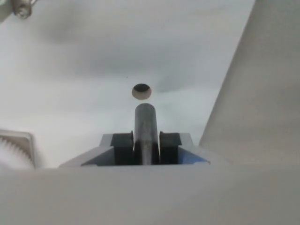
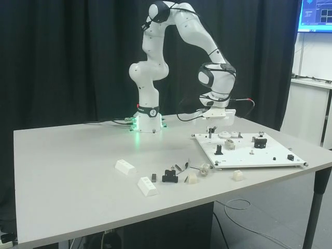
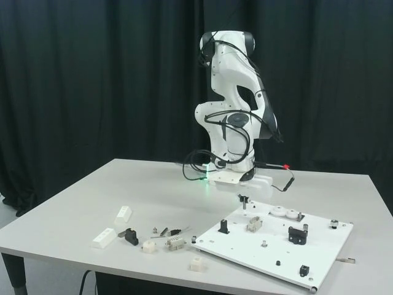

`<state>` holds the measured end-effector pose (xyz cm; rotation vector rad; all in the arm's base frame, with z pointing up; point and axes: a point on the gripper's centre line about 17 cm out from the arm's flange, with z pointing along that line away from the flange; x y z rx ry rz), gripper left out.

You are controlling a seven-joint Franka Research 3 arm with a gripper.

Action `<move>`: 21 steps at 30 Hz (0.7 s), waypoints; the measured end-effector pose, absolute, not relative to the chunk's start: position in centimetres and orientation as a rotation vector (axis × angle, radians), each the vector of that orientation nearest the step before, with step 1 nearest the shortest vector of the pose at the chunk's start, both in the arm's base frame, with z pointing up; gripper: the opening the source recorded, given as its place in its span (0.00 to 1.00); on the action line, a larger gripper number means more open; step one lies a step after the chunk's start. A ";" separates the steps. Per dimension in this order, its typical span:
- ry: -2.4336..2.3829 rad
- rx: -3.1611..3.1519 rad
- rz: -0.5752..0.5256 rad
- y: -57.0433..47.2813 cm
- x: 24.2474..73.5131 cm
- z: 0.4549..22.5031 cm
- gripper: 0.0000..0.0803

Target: Place round peg 3.

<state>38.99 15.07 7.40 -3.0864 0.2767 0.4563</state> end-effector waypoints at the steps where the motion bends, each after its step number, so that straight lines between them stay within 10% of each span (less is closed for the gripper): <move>1: 0.278 -3.086 0.454 15.0 39.0 7.6 0.14; 21: 0.290 -3.081 0.440 14.7 39.6 8.6 0.14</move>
